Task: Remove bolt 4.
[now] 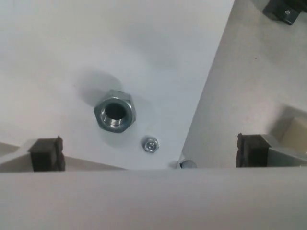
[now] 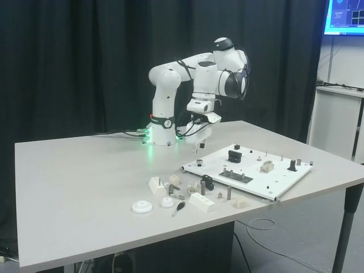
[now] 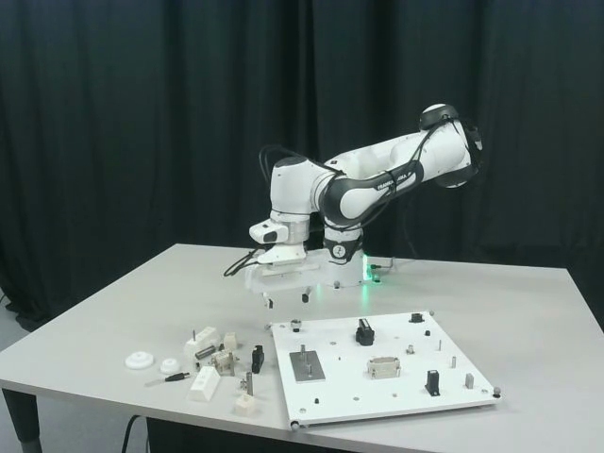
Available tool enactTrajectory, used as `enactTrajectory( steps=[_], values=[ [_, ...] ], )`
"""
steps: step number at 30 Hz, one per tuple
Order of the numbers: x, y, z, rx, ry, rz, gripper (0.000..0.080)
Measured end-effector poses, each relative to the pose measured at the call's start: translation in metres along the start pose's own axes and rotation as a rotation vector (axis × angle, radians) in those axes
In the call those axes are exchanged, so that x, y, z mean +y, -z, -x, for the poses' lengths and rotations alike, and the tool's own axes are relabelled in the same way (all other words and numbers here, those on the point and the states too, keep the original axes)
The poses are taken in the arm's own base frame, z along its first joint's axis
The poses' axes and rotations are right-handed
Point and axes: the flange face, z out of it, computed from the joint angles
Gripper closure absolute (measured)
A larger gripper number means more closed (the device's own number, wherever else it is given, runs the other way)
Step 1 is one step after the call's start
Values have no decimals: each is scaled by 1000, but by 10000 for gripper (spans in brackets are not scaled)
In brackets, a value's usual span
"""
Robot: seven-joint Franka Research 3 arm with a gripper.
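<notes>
The wrist view looks down on a corner of the white board (image 1: 72,48). A grey hexagonal bolt head with a hollow threaded middle (image 1: 115,111) stands on the board, and a much smaller hex screw (image 1: 150,144) sits close beside it. My gripper (image 1: 148,151) is open, its black fingertips (image 1: 46,154) spread wide and hovering above this corner, holding nothing. In the room views the gripper (image 3: 286,299) hangs a short way above the board's corner nearest the robot base, where the bolt (image 3: 295,326) shows as a small dark stub (image 2: 199,163).
The white board (image 3: 396,396) carries black clamps, pegs and a grey plate. Several loose white and grey parts (image 3: 212,363) lie on the grey table (image 3: 113,321) beside the board. A black part (image 1: 283,9) lies off the board in the wrist view.
</notes>
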Motion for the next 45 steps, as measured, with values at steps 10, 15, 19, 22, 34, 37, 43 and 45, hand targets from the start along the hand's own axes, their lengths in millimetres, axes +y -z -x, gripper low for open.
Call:
enactTrajectory(
  steps=[10,15,19,22,34,37,43,45],
  values=[
    [0,6,0,1,-17,-19,3],
    [-1,9,-1,4,-51,-26,3],
    [-2,12,-2,6,-81,-31,3],
    [-3,14,-2,9,-122,-32,3],
    [-1,17,-2,4,-393,-20,3],
    [-1,17,-1,2,-496,-20,3],
    [0,16,0,-5,-706,-22,3],
    [0,16,0,-8,-772,-23,3]
  ],
)
